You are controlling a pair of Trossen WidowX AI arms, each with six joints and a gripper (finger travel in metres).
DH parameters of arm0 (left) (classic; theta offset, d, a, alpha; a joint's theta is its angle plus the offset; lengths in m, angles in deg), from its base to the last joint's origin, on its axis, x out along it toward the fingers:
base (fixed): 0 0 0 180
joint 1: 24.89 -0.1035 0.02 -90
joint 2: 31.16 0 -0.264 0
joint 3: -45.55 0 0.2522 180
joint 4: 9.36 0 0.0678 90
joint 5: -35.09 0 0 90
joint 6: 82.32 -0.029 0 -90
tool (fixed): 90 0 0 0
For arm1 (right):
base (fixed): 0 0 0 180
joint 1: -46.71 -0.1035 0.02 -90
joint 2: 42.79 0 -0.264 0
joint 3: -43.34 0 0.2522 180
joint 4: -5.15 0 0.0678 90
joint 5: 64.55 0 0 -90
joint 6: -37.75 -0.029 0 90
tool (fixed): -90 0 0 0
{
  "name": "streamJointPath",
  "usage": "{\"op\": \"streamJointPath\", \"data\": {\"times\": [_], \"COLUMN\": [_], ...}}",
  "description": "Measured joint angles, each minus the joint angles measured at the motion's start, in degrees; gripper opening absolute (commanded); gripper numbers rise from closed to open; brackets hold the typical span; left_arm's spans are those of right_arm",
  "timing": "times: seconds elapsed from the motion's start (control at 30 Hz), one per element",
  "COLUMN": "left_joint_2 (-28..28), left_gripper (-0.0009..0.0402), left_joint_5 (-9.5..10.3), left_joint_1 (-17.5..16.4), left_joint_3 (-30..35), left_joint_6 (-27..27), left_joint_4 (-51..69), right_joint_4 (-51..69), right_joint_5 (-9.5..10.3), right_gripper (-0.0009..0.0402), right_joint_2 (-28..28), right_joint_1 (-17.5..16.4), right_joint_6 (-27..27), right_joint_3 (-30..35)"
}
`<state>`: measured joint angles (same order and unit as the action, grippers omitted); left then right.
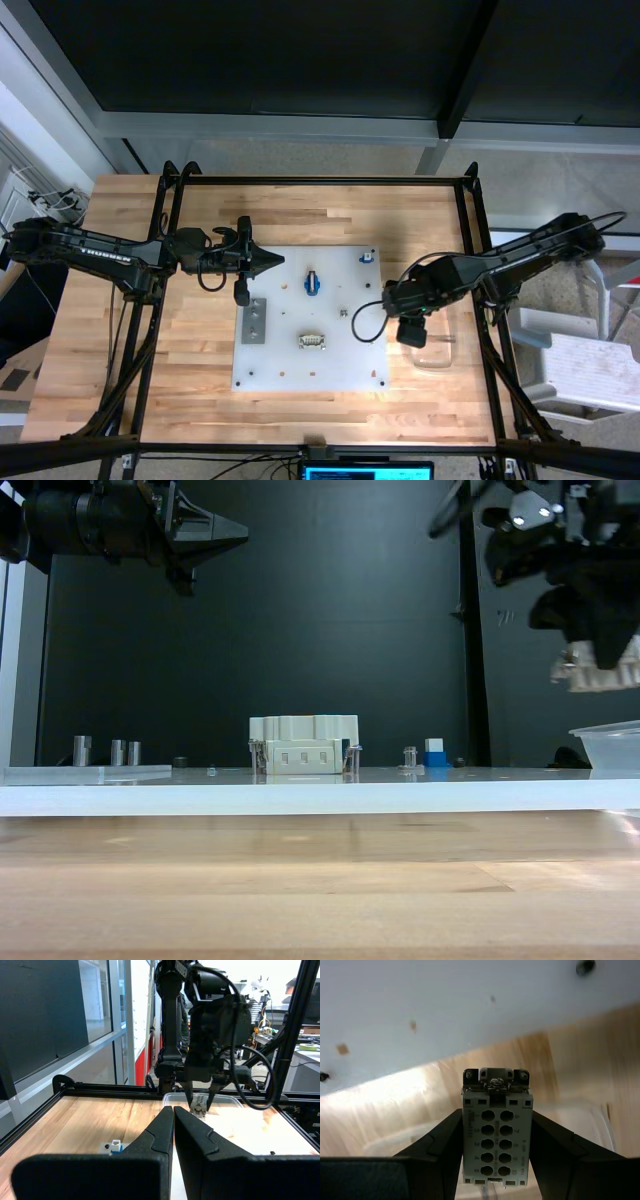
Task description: Remove the HAN10-E connector and place it in the container
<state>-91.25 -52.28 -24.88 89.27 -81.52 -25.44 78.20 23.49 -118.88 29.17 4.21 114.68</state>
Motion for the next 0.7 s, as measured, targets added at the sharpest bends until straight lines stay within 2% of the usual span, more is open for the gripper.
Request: {"op": "streamJointPath", "data": {"times": [0.4,0.7], "left_joint_2": [0.0,0.0], "left_gripper": [0.0000,0.0000], "left_joint_5": [0.00,0.00], "left_joint_1": [0.0,0.0], "left_joint_3": [0.0,0.0], "left_joint_6": [0.0,0.0], "left_joint_4": [0.0,0.0], "right_joint_4": [-0.1,-1.8], "right_joint_5": [0.00,0.00], "right_gripper": [0.0043,0.0043], "right_joint_2": [7.3,8.0], "right_joint_1": [-3.1,-7.0], "right_joint_6": [-5.9,-8.7], "right_joint_3": [-9.2,-13.6]}}
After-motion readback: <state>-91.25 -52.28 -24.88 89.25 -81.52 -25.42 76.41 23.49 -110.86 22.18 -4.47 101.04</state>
